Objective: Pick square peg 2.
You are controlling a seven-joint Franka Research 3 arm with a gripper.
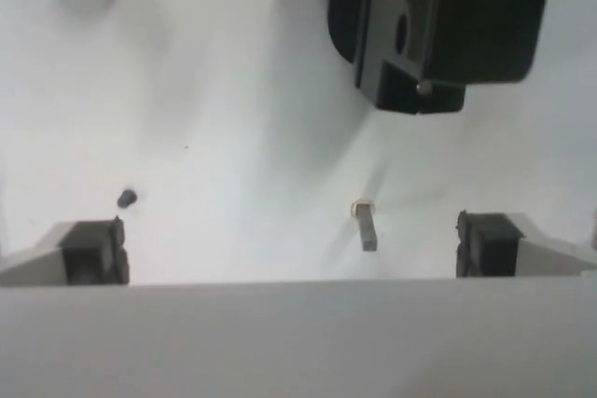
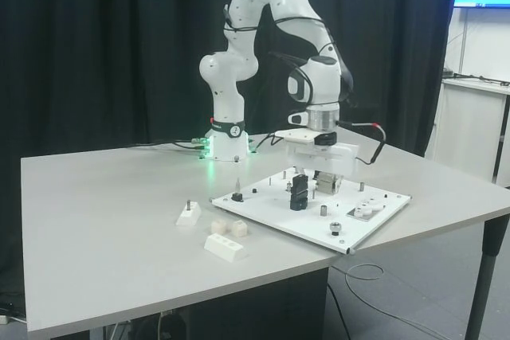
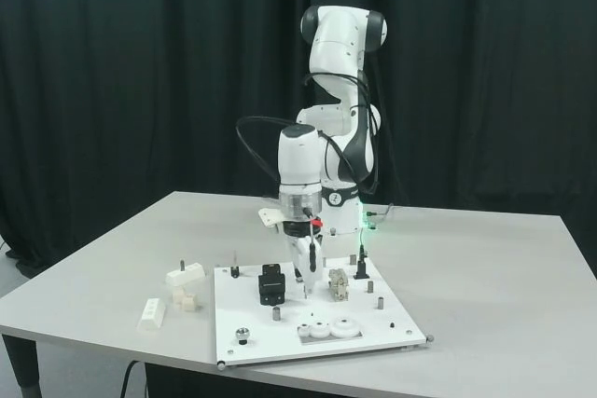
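In the wrist view, the gripper [image 1: 291, 247] has its two fingers far apart, and they hold nothing. One fingertip [image 1: 91, 251] shows at one side and the other fingertip sits at the far side. Just beside the first fingertip, a tiny black screw [image 1: 127, 199] sits in the white board [image 1: 233, 118]. Between the fingers, closer to the second one, stands a thin grey peg [image 1: 365, 226]. It looks like square peg 2. It stands up from the board and no finger touches it. Past the peg, further from the fingers, sits a black block [image 1: 434, 25].

In the first room view, the white arm [image 2: 271, 5] reaches down over the board on the grey table [image 2: 96, 197]. Small white blocks [image 2: 225, 238] lie on the table, well apart from the gripper.

In the second room view, the gripper hangs low over the board, near the black block.
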